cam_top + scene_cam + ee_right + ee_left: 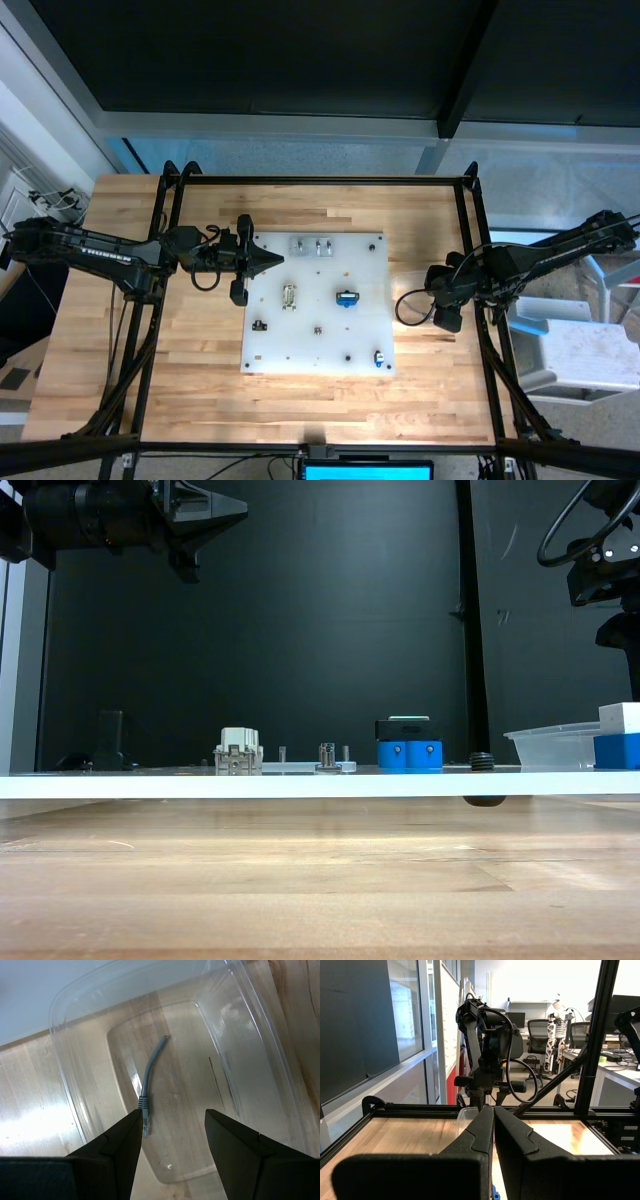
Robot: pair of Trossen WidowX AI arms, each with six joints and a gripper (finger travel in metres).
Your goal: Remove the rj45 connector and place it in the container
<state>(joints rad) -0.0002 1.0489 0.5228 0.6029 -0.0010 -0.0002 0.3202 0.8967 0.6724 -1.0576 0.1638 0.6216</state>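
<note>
Because the tiny clear rj45 connector [145, 1121] with grey cable stub lies inside the shallow transparent plastic container [235, 1035], just beside 1 finger [117, 1147] of the wide-open, empty right gripper [172, 1115], that finger could snag it out. The closed, empty left gripper [493, 1110] hovers over the white board [320, 340].

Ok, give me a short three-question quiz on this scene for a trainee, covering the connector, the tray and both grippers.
1. True or false: the rj45 connector lies inside the container.
2. The right gripper, above the container, is: A open; B shut on the connector; C shut on nothing.
3. Which gripper hovers above the white board with its fingers together?
Key: 1 true. 2 A. 3 the left gripper.
</note>
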